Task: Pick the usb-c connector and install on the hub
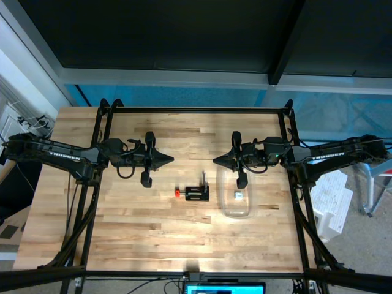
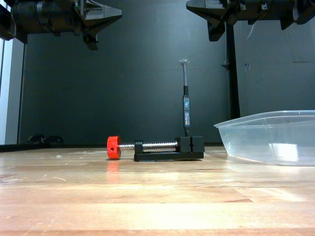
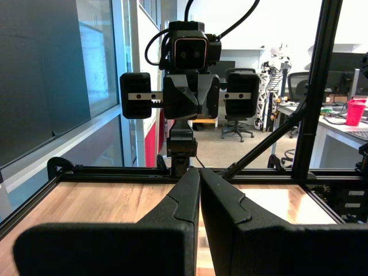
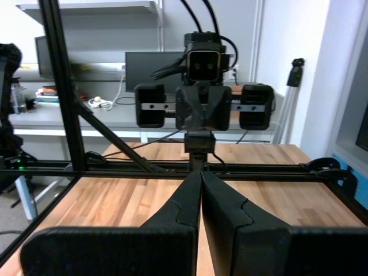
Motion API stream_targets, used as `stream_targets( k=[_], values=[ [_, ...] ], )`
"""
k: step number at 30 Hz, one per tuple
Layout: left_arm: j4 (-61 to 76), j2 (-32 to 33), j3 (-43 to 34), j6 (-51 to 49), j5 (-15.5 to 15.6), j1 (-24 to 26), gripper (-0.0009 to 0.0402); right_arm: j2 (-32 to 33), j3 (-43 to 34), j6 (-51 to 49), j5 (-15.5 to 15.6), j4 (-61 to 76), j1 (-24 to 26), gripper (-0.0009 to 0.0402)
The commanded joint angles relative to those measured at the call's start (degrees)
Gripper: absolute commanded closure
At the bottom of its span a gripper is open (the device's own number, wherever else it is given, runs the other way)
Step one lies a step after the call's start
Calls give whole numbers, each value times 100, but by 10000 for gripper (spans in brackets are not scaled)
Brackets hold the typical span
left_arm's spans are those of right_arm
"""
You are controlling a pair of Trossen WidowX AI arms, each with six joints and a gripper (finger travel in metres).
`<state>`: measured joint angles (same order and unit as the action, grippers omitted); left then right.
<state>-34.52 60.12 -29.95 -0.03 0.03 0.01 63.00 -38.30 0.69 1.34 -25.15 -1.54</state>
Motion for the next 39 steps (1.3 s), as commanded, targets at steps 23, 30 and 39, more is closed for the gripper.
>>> stream_targets(
  k=[23,30,39],
  values=[
    [-2,0,0,2,-2,-2,393,11,-7,50,-271,-52,28,394],
    [0,0,0,2,-2,0,393,11,26,195,-269,-188,28,394],
    [-2,0,0,2,-2,-2,393,9,90,138,-269,-197,26,394]
  ],
)
